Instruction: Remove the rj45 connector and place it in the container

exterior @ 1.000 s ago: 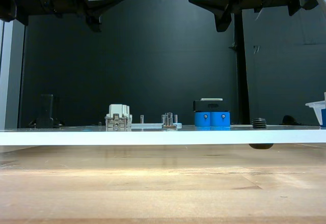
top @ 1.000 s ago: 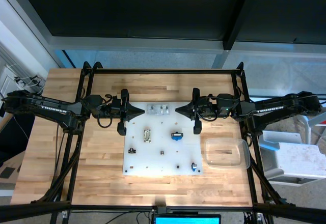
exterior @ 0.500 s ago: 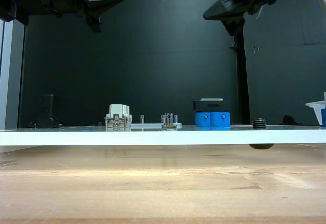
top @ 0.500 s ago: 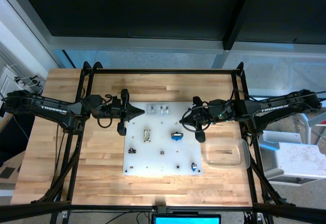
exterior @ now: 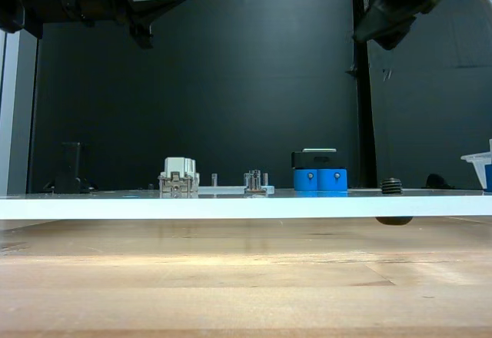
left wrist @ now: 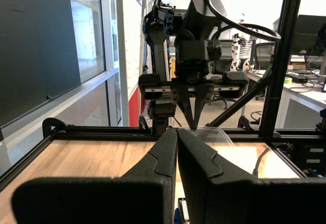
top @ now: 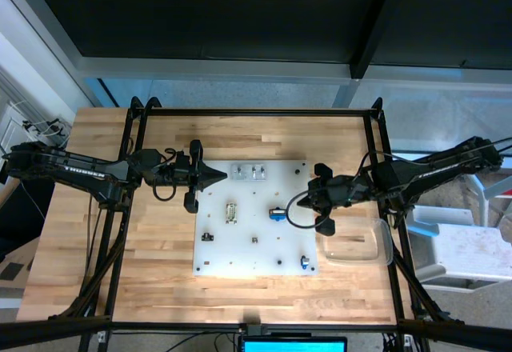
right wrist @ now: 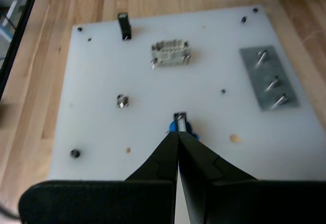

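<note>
The rj45 connector (top: 305, 261), a tiny dark plug in a small blue jack, sits at the near right corner of the white board (top: 240, 252). The container (top: 382, 248), a clear tub, rests on the wood just right of the board, also seen as the container (left wrist: 216, 132) beyond my left fingers. My right gripper (top: 306, 200) hangs shut and empty, tilted down over the board's right side, behind the connector and left of the tub; its tips (right wrist: 178, 135) point at the blue block. My left gripper (top: 218, 178) is shut and empty, high over the board's back left edge.
On the board stand a beige-and-metal connector (top: 232, 212), a larger blue block connector (top: 278, 214), a metal plate with pins (top: 248, 172) and a few small dark parts. Black frame posts (top: 382, 152) rise at both sides of the table.
The right arm has swung from the board's back edge rightward and nearer, tilting its shut gripper downward. The left arm has not moved.
</note>
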You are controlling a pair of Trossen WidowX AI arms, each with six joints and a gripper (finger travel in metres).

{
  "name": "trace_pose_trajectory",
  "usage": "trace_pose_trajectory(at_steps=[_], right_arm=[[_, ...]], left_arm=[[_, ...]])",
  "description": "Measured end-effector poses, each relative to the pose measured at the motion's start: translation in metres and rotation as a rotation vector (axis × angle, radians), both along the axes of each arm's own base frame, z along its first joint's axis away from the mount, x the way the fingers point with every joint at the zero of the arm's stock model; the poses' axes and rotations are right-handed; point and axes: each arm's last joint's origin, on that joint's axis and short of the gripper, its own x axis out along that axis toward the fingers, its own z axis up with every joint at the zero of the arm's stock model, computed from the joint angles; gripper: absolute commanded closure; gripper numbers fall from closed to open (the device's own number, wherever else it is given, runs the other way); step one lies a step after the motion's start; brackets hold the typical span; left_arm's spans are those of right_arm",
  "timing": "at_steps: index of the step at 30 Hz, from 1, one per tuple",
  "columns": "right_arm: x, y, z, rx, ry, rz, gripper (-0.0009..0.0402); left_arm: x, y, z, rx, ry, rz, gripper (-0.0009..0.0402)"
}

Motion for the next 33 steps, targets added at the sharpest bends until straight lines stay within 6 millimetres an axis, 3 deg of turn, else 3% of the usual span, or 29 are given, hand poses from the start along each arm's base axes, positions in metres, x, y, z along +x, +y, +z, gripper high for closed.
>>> trace_pose_trajectory(at_steps=[33], right_arm=[[-0.035,0.084,-0.026,0.033,0.146,0.074,0.0393]], left_arm=[[0.000,0.000,0.000,0.000,0.000,0.000,0.0393]])
